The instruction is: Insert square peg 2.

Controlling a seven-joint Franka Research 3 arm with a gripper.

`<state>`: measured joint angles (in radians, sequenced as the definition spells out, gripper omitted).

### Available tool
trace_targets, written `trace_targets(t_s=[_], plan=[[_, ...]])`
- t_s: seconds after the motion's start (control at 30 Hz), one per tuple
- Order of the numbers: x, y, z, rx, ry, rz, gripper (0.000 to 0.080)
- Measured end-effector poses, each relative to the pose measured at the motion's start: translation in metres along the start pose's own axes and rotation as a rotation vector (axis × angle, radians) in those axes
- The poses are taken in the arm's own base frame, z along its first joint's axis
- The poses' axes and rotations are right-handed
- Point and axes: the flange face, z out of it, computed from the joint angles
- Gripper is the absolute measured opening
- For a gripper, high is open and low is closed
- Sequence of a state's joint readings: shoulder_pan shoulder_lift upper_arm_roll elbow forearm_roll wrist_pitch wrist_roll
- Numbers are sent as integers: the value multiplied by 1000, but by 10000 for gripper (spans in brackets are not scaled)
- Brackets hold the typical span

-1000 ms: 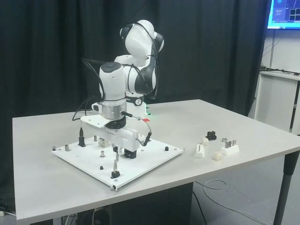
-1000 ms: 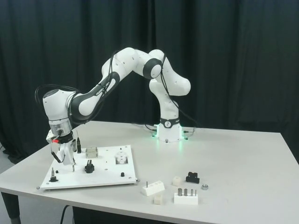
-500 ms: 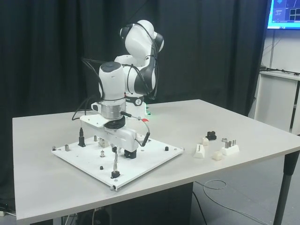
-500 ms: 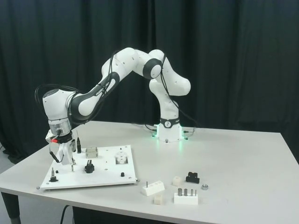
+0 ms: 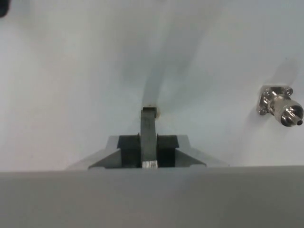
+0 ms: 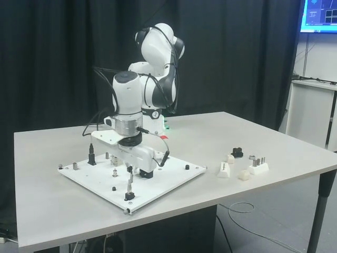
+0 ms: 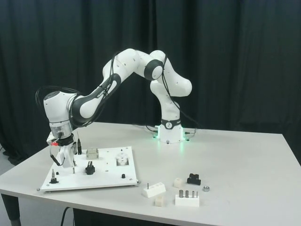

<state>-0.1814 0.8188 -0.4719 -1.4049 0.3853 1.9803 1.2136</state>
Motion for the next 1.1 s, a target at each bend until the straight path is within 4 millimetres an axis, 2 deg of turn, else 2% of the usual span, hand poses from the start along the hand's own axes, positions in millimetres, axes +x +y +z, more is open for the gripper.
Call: trace_targets(t_s=[1.1], plan=[[2,0,1,-1,4,15,68]])
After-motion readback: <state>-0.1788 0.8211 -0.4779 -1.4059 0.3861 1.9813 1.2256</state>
